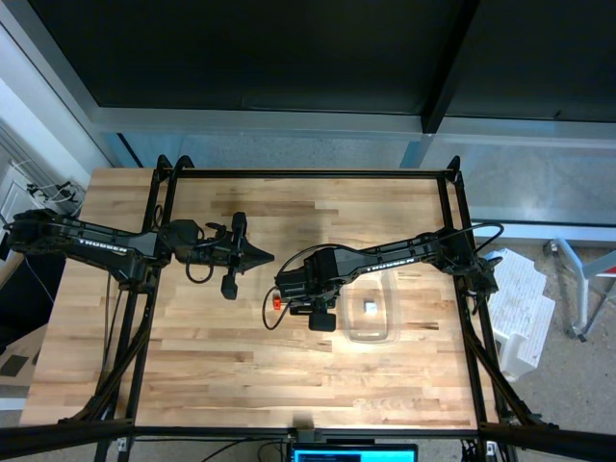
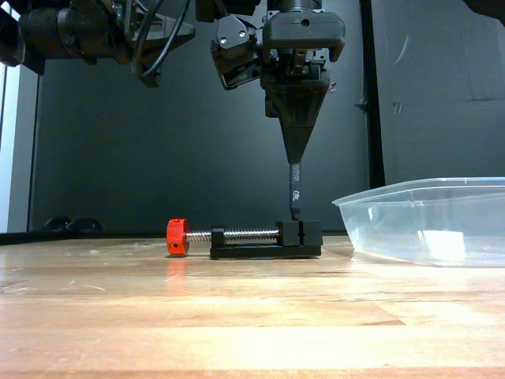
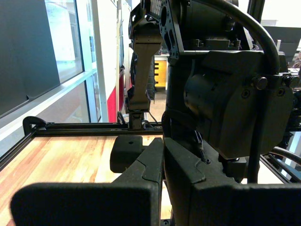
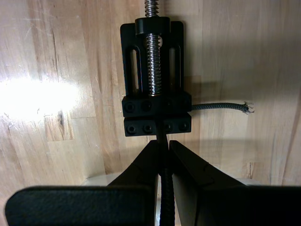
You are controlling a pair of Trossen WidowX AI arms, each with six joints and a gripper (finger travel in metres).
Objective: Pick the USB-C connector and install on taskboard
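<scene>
— Orange-red knob [image 1: 276,302] is poking out from under the right arm, seen from above, just beside the clear tray [image 1: 395,308]. The left claw [image 1: 268,256] is hanging over bare worktop [image 1: 192,366], well apart from it.

— At table height, the right claw [image 2: 294,158] is pinching the USB-C connector [image 2: 295,197] upright, with its tip right at the taskboard [image 2: 267,242]. I cannot tell whether it is touching.

— Looking along the left claw, its fingers [image 3: 148,165] are lying pressed together and gripping nothing.

— Along the right one, the fingers [image 4: 143,167] are clamping narrowly around the connector, which is lining up with the notch in the board's end block. A loose braided cable [image 4: 221,107] is lying beside it.

— I'm thinking it should be going straight down, slowly, plumb over that notch. Otherwise the plug risks catching the edge.
</scene>
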